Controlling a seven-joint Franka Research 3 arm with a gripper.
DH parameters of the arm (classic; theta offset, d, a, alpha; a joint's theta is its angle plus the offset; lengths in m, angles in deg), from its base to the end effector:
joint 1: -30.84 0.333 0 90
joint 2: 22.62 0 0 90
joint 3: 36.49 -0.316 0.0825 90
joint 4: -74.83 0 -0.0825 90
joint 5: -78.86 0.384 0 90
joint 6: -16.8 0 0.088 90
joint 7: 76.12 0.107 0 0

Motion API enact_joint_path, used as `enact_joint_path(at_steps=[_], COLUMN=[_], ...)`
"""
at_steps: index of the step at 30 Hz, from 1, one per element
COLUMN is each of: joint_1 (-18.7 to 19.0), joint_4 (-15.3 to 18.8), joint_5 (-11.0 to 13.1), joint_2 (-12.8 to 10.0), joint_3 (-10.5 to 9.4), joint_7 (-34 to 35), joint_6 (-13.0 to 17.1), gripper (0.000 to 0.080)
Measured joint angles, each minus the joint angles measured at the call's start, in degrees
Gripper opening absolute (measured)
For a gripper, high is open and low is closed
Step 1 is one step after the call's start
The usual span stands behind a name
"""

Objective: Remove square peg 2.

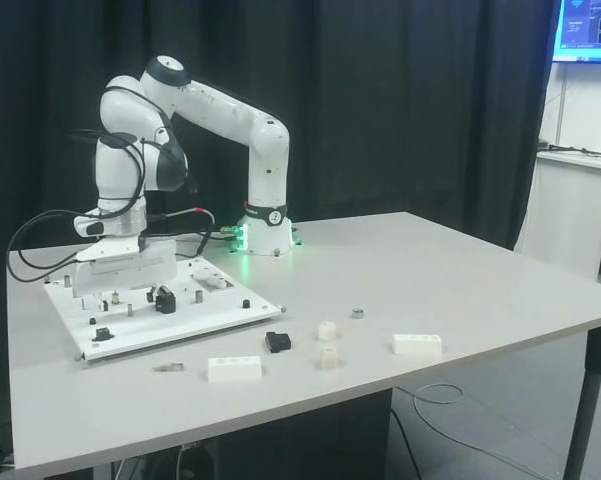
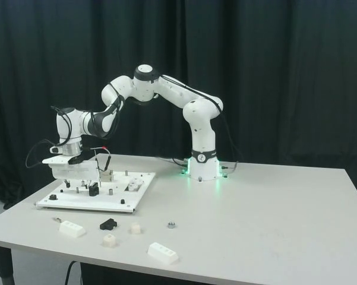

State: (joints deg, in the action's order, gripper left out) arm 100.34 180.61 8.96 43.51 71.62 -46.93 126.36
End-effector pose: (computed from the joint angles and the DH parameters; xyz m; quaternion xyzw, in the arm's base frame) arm 0.3887 -0.4805 0.2044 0.9337 -0.3572 -0.0263 0.0010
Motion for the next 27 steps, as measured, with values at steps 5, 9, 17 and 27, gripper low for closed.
enact_joint_path(at_steps=[5,9,17,27], joint_1=[0.07,0.15,0.28,0.42], joint_4=[0.00,0.04,0.20,0.21], joint_5=[-0.03,-0.02,-0.02,-0.02], joint_2=[0.00,0.00,0.00,0.00], joint_3=[0.17,0.36,0.78,1.24], joint_7=[0.00,0.32,1.74,2.24], joint_6=[0.20,0.78,1.74,2.36], gripper=[0.0800,0.0800,0.0686,0.0204])
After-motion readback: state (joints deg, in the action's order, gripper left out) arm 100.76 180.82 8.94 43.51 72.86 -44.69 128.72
